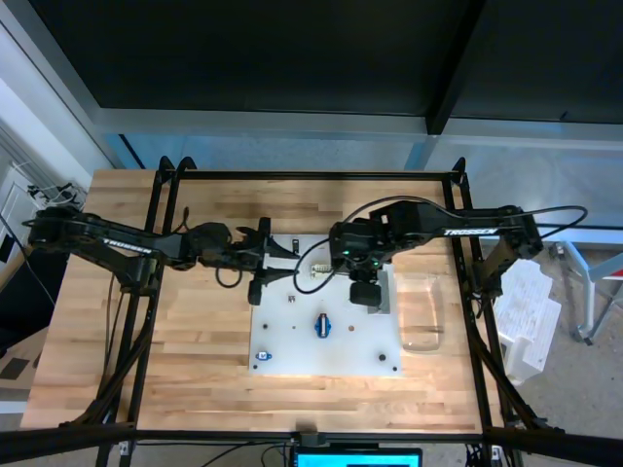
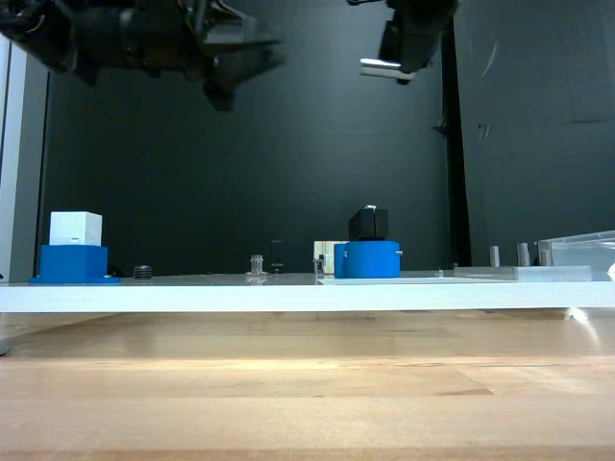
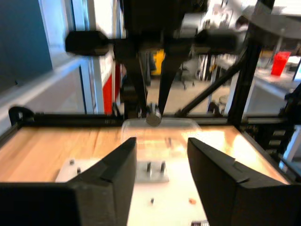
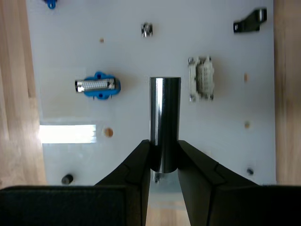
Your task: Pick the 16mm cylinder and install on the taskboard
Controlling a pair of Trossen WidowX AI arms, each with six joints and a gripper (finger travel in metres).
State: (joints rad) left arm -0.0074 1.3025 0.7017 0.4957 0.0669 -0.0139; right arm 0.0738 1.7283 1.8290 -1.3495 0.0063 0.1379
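High view, left claw (image 1: 284,257), right claw (image 4: 163,151) pinching cylinder (image 4: 165,117), above taskboard (image 1: 292,345)

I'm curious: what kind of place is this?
Likely a robotics lab: black-framed wooden table, white square holed plate. Left hand hangs open over the plate's left edge; right hand, over its right part, grips a silvery metal cylinder.

High view looks down on the whole taskboard (image 1: 292,345); low view sights level along it, close. Right wrist view faces straight down on it, left wrist view across it
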